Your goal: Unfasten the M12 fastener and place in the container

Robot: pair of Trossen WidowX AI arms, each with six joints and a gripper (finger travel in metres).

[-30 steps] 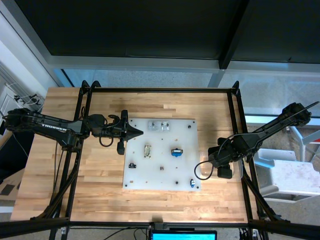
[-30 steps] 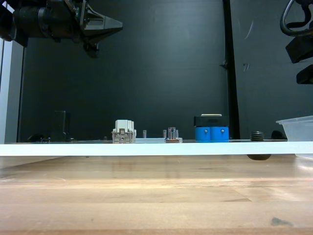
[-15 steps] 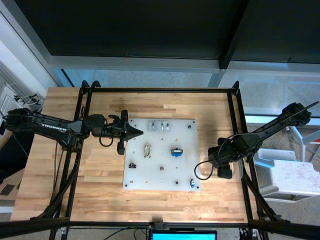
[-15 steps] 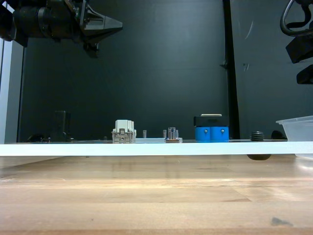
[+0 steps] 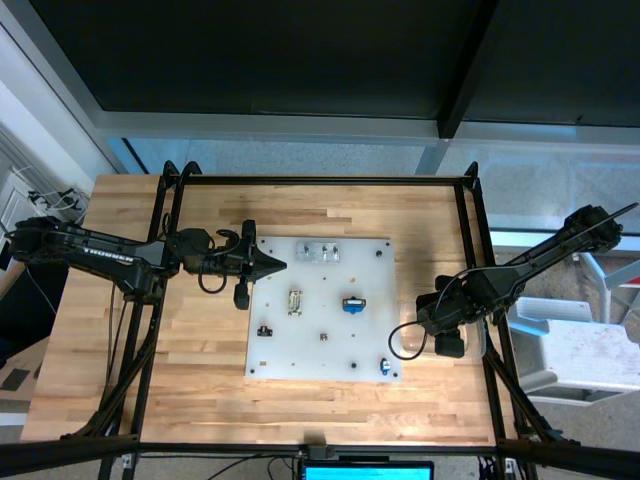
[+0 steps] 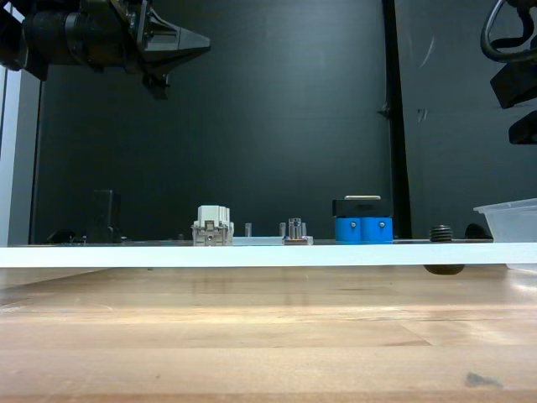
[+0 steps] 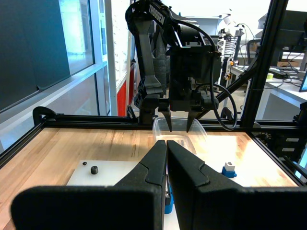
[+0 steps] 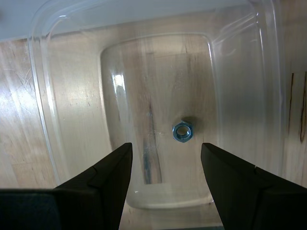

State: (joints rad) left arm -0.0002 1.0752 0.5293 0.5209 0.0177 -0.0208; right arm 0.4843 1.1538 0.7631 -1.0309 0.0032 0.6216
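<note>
since the small silver nut (image 8: 183, 131) lies loose on the floor of the clear tray (image 8: 72, 105), under the right gripper (image 8: 166, 144) that hovers over it spread wide and holding nothing, and the black stud (image 6: 441, 232) on the white board (image 5: 300, 360) shows bare ribs, the task looks to be at its very end. the only move left, as i judge it, is for the right arm to lift clear without knocking the tray; the left gripper (image 7: 166, 142) hangs high over the board's left edge, fingers pressed together.
</note>
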